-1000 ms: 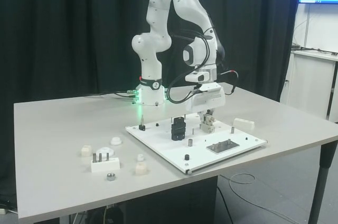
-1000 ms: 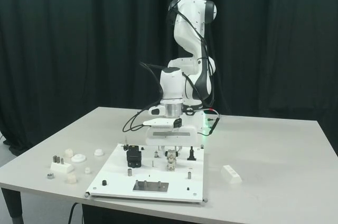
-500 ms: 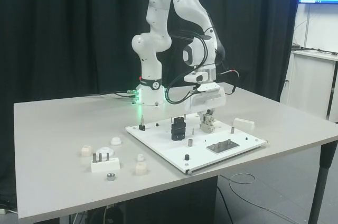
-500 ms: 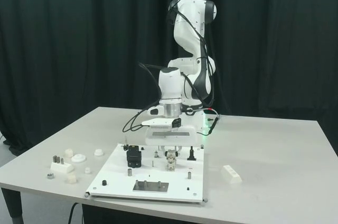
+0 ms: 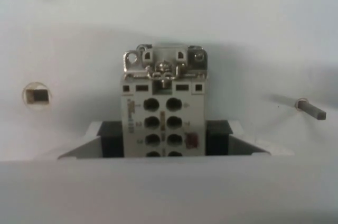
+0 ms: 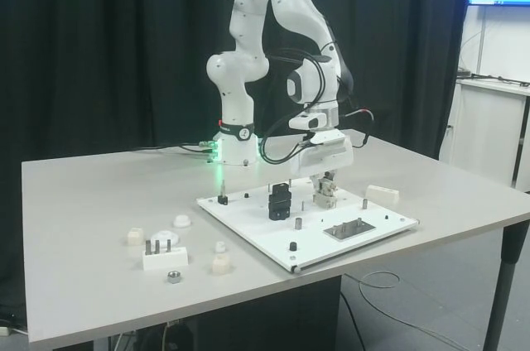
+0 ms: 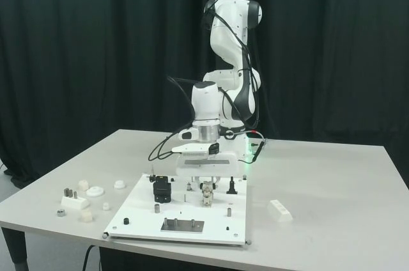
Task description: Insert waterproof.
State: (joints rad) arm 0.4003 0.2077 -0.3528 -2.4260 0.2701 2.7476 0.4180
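The waterproof connector (image 5: 163,109) is a white block with rows of round holes and a metal clasp at one end. It stands on the white board (image 6: 248,218) near its middle (image 6: 325,193) (image 7: 206,195). My gripper (image 5: 164,140) hangs straight over it (image 6: 325,179) (image 7: 206,185). In the wrist view a black pad (image 5: 112,139) lies against each side of the connector with no gap showing. The end of the connector nearest the hand is hidden by the hand's white body.
A black block (image 6: 280,202) stands on the board beside the connector, with a grey plate carrying two pegs (image 6: 349,228) in front. A white block (image 6: 382,193) lies off the board. Small white parts and a nut (image 6: 174,276) lie at the table's other side.
The hand has risen a little above the board. I see no other movement.
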